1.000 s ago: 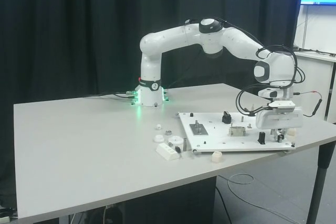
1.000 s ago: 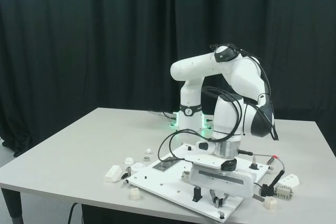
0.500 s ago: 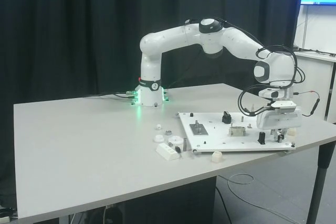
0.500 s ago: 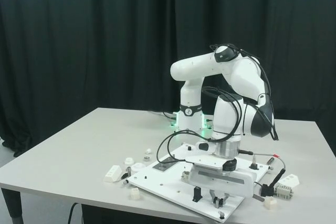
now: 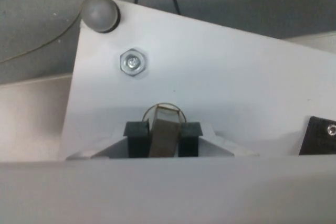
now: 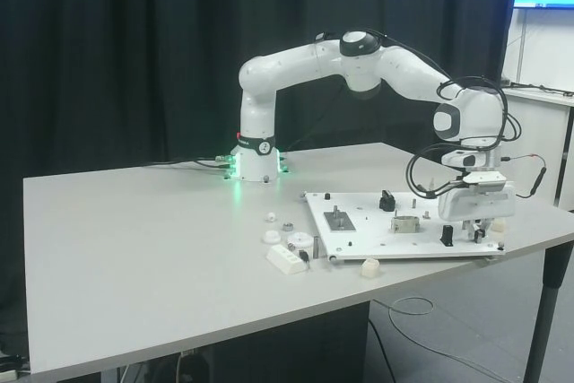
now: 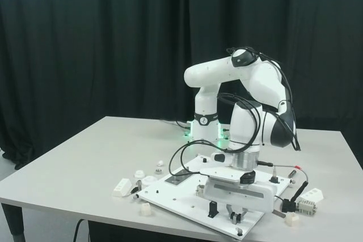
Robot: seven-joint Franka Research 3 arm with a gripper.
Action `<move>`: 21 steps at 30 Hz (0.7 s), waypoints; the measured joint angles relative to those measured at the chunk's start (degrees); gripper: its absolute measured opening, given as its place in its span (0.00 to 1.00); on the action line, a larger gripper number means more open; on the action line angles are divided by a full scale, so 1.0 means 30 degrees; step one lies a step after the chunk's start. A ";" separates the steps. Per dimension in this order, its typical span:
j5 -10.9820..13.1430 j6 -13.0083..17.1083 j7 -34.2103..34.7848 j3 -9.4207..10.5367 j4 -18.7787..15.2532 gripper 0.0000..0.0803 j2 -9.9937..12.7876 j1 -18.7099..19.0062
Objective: Remove square peg 4.
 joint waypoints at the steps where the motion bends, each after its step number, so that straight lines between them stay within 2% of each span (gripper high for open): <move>1: 0.0025 0.0000 0.0072 -0.0004 -0.0010 0.13 0.0002 0.0000; 21: 0.0115 0.0027 0.2803 -0.0043 -0.0038 0.13 0.0004 0.0017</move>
